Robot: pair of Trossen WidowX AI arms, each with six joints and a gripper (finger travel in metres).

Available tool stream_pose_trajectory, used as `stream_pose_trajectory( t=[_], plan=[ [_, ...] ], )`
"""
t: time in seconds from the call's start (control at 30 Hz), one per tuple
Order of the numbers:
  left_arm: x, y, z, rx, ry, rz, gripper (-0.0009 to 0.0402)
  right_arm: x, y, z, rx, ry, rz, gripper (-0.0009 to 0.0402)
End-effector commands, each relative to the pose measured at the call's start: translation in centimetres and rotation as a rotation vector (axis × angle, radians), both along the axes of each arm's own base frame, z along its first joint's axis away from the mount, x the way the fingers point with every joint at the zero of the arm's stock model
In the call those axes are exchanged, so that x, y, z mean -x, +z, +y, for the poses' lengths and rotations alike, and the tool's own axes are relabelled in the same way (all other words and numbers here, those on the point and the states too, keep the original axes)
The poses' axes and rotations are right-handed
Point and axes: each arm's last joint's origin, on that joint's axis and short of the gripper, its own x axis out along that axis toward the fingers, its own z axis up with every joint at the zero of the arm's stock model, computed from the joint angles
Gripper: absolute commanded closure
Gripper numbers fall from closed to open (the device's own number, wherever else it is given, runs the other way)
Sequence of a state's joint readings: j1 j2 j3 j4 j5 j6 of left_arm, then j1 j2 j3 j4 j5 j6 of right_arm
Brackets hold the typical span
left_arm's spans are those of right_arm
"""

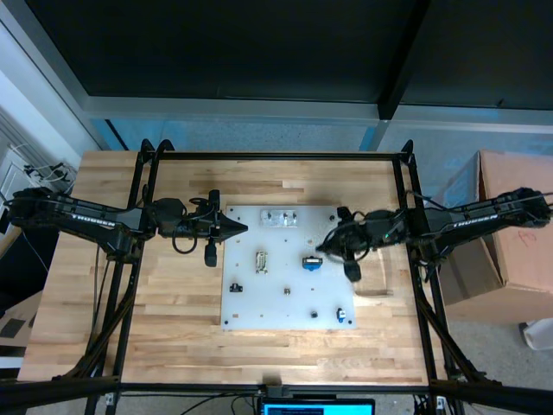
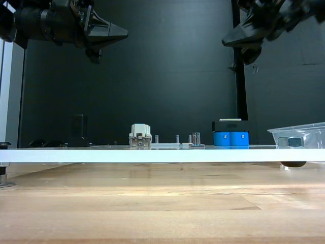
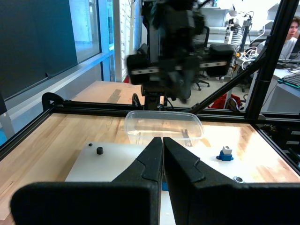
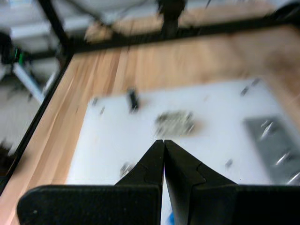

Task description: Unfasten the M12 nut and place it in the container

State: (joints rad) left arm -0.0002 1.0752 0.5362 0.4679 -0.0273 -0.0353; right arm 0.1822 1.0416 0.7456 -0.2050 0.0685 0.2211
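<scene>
The small silver nut [image 2: 294, 141] sits on its stud near the board's near right edge. It appears as a silver ring [image 3: 239, 179] in the left wrist view and as a dark spot [image 1: 317, 315] from above. The clear container [image 3: 140, 123] stands just off the board's right edge [image 1: 373, 294] and holds nothing that I can see. My left gripper [image 1: 243, 228] hovers high over the board's far left edge, shut and holding nothing. My right gripper [image 1: 320, 249] hangs high over the board's right half, also shut and holding nothing, well away from the nut.
The white board [image 1: 251, 303] carries a grey connector [image 1: 261, 263], a blue block [image 1: 311, 263], a blue part [image 1: 342, 316] beside the stud and a clear fixture [image 1: 280, 218] at the far edge. A black frame [image 1: 276, 156] rings the wooden table.
</scene>
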Motion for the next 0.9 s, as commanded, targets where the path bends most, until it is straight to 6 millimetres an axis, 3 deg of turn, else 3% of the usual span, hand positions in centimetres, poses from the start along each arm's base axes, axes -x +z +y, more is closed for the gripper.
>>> stream_pose_trajectory(
  t=[0.03,0.53,0.9],
  plan=[
    [0.0,0.0,0.0,0.000,0.000,0.000,0.0393,-0.6,0.7,1.4,-0.007,0.006,0.142,0.0394],
    [0.0,0.0,0.0,0.000,0.000,0.000,0.0393,-5.1,2.6,7.6,0.023,-0.003,0.672,0.0393],
    [0.0,0.0,0.0,0.000,0.000,0.000,0.0393,-8.1,3.9,9.6,0.024,-0.021,0.816,0.0393]
  ],
)
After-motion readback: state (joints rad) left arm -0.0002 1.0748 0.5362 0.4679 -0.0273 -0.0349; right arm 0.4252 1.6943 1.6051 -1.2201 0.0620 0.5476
